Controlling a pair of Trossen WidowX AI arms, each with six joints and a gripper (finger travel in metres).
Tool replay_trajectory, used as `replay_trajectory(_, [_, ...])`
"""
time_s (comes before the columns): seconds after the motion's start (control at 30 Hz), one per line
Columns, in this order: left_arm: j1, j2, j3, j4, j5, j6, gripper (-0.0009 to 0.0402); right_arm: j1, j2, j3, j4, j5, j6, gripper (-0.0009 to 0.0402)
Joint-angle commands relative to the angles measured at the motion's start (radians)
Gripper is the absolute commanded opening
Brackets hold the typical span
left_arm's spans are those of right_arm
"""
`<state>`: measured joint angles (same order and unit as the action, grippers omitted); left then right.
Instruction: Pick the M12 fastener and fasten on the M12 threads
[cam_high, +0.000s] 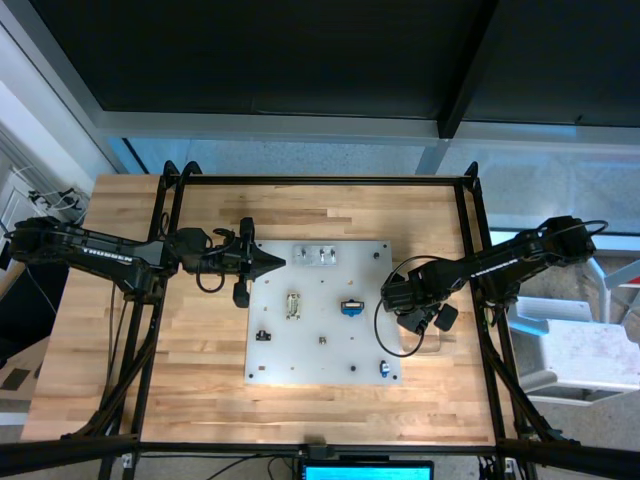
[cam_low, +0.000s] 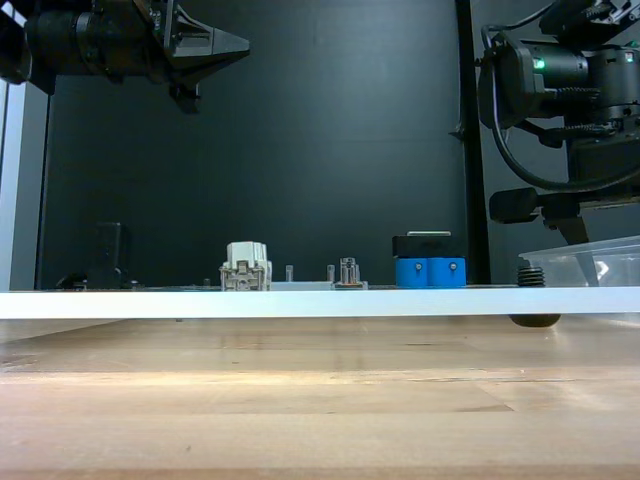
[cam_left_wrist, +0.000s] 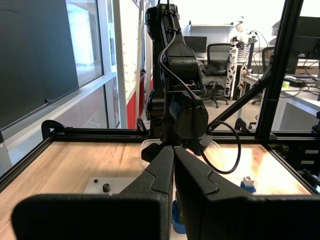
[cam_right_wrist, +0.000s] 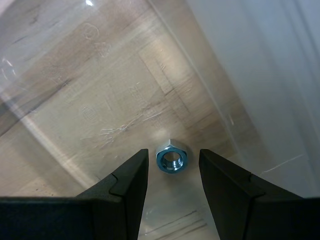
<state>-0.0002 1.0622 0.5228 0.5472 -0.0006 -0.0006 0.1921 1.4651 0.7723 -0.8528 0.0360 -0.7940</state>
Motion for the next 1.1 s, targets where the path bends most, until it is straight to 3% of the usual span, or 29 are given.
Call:
replay_trajectory(0.03, [0.0,0.0,0.0,0.0,0.0,0.0,0.0,0.0,-0.001,-0.006,0.006,0.0,0.001,0.014])
replay_trajectory(0.8, [0.0,0.0,0.0,0.0,0.0,0.0,0.0,-0.002,-0.001,-0.058,0.069,-0.002,0.0,0.0138])
replay_trajectory(1.1, [0.0,0.0,0.0,0.0,0.0,0.0,0.0,-0.002,-0.001,-0.061,0.076,-0.002,0.0,0.0108])
